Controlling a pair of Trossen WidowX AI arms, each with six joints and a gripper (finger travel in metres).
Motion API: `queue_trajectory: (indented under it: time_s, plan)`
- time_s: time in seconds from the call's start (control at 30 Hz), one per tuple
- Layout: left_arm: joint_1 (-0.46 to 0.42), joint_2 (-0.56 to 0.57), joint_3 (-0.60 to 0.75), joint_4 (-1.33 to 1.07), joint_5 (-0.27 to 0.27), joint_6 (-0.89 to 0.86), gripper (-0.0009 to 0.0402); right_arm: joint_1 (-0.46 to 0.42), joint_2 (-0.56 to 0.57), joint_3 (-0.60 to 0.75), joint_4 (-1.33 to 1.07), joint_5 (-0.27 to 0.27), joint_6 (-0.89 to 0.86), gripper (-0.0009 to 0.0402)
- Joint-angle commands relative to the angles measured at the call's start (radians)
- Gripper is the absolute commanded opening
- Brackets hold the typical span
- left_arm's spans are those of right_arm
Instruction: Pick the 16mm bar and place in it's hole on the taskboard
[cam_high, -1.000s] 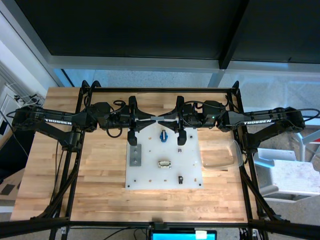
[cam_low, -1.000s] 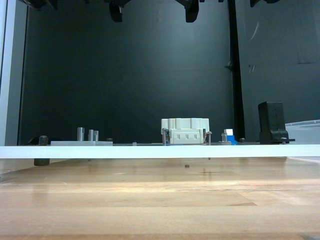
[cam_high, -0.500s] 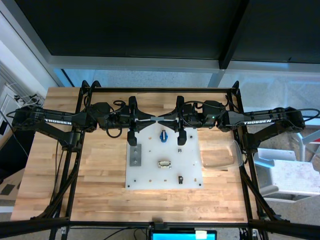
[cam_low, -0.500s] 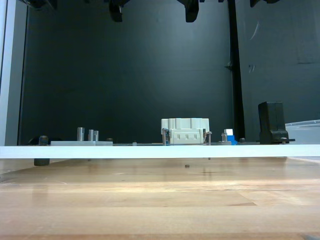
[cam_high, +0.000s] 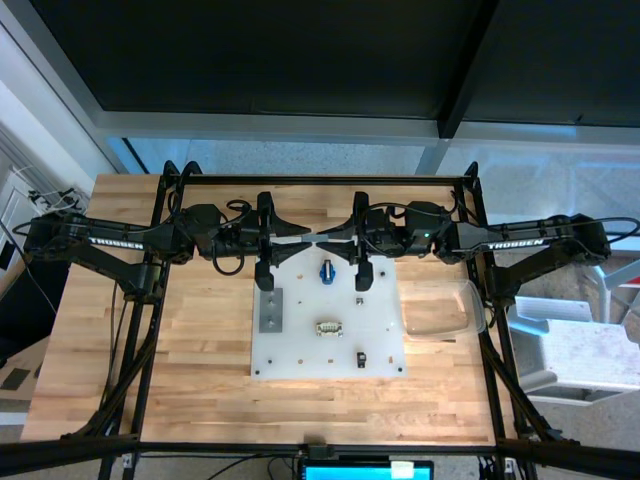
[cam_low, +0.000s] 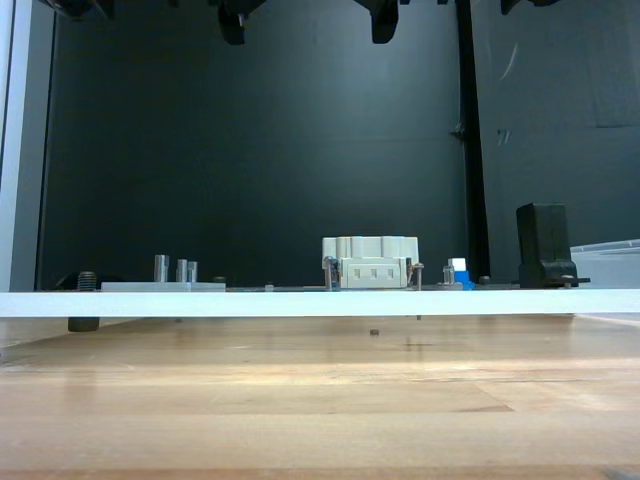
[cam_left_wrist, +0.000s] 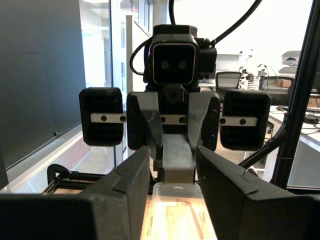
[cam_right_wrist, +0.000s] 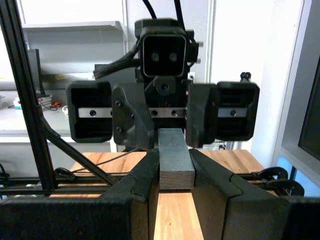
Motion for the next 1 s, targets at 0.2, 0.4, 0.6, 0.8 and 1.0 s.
queue_trajectory:
  time_s: [0.2, 0.4, 0.6, 0.8, 1.0]
  plan:
    - [0.000, 0.000, 0.000, -0.005, -0.001, 0.000, 0.0173, 0.001, -0.051, 0.001, -0.115, 0.001, -0.017, 0.0009]
    - [0.000, 0.000, 0.000, -0.007, -0.001, 0.000, 0.0180, 0.003, -0.111, 0.001, -0.132, 0.002, -0.012, 0.0009]
    - [0.000, 0.000, 0.000, -0.007, -0.001, 0.000, 0.0179, 0.004, -0.132, 0.001, -0.177, 0.009, -0.011, 0.0009]
    - [0.000, 0.000, 0.000, -0.007, -0.001, 0.000, 0.0179, 0.013, -0.156, 0.004, -0.301, 0.009, -0.003, 0.0009]
    - [0.000, 0.000, 0.000, -0.007, -0.001, 0.000, 0.0180, 0.020, -0.183, 0.093, -0.687, 0.025, -0.004, 0.0009]
